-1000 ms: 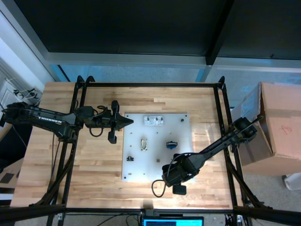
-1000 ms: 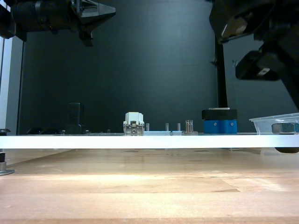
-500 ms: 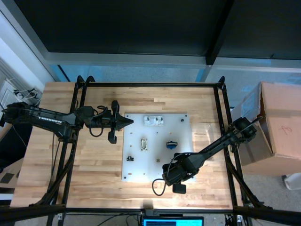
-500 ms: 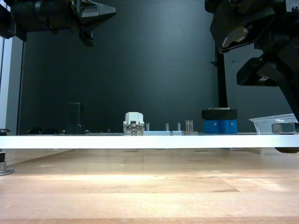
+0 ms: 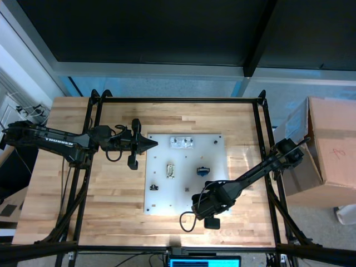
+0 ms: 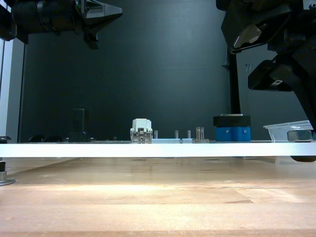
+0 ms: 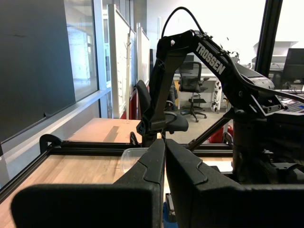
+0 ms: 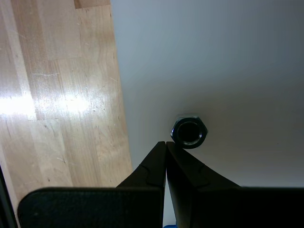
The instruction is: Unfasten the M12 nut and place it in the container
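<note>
Small silver hex nut [image 8: 188, 119] sits low on its black stud [image 8: 189, 133] on the white board [image 8: 228, 57], ribs hidden.
Right gripper [image 8: 166, 142] hovers just short of it, jaws pressed together, empty; left gripper [image 7: 165, 142] likewise, raised over the board's left edge.

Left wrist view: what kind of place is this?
Probably a robotics lab: office chair behind, Trossen arm at a table. The left gripper hovers at the board's far left edge; the right gripper above its near edge.
</note>
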